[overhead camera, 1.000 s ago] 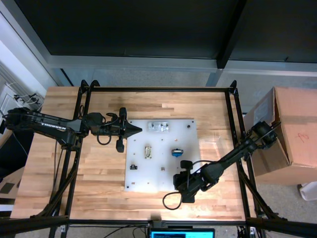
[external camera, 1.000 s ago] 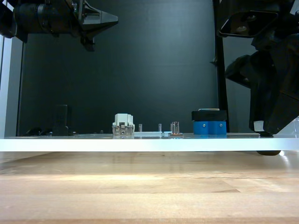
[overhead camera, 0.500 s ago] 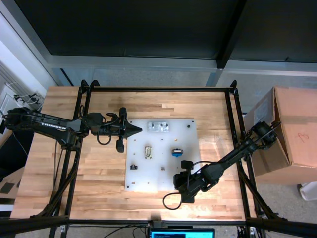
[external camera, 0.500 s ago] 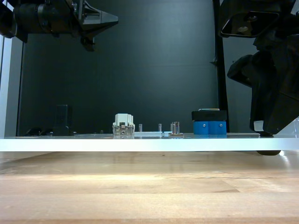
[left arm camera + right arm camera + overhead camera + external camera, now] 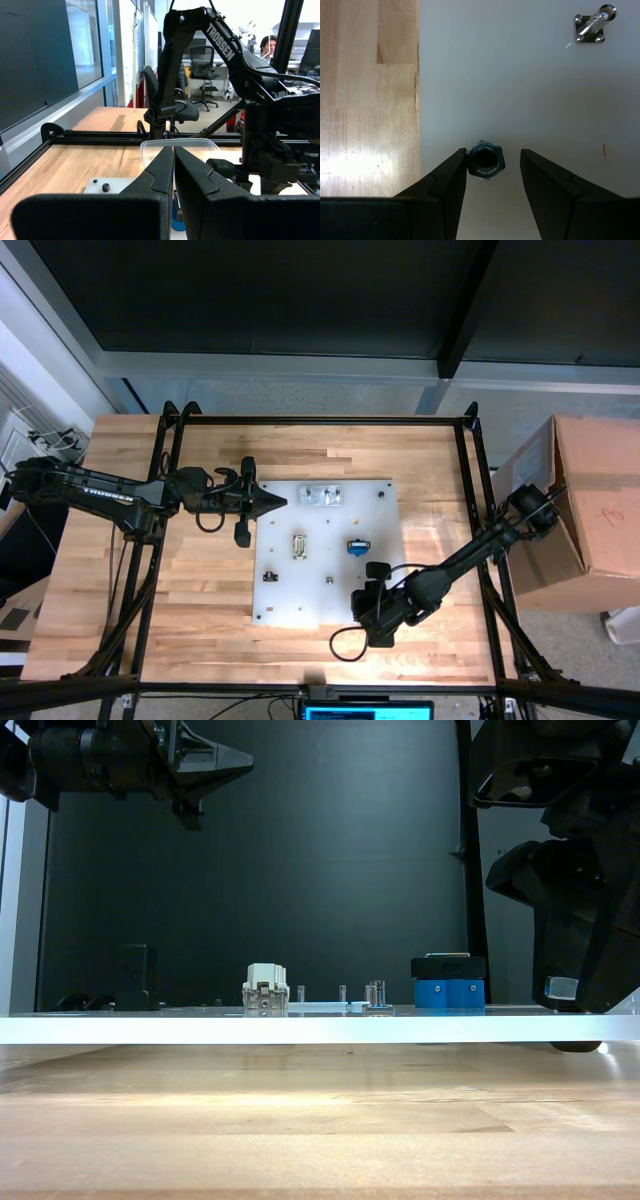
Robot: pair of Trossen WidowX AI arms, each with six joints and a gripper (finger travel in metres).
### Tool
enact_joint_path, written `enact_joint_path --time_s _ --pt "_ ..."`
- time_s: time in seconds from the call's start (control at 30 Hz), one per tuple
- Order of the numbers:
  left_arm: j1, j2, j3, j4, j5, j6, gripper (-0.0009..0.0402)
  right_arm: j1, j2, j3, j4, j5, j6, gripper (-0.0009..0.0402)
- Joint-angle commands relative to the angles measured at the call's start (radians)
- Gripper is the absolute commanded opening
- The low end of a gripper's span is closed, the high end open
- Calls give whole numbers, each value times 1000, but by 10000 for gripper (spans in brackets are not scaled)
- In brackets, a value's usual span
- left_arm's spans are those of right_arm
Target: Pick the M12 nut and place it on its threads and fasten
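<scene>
Right gripper [image 5: 493, 152], lower right of centre in the high view, points down at the white board [image 5: 520, 75] with its fingers [image 5: 445, 175] parted. The M12 nut [image 5: 486, 160] stands end-on between them, ungripped and just beside one finger. Its stud is hidden, and the high and low views do not show the nut. Left gripper [image 5: 272, 502], at upper left, hovers pinched together and empty.
</scene>
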Motion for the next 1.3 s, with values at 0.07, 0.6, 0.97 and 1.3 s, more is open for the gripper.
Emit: enact_joint_path --time_s 0.07,0.6,0.97,1.3 --pt "0 0 0 0 0 0 0 0 -29 4 -5 0 -1 158" --pt "0 0 0 0 0 0 0 -7 -67 108 -216 -20 -61 154" --pt "0 0 0 0 0 0 0 -95 -57 109 -248 -128 -71 15" --pt "0 0 0 0 0 0 0 -101 1 129 -272 -212 -55 -1"
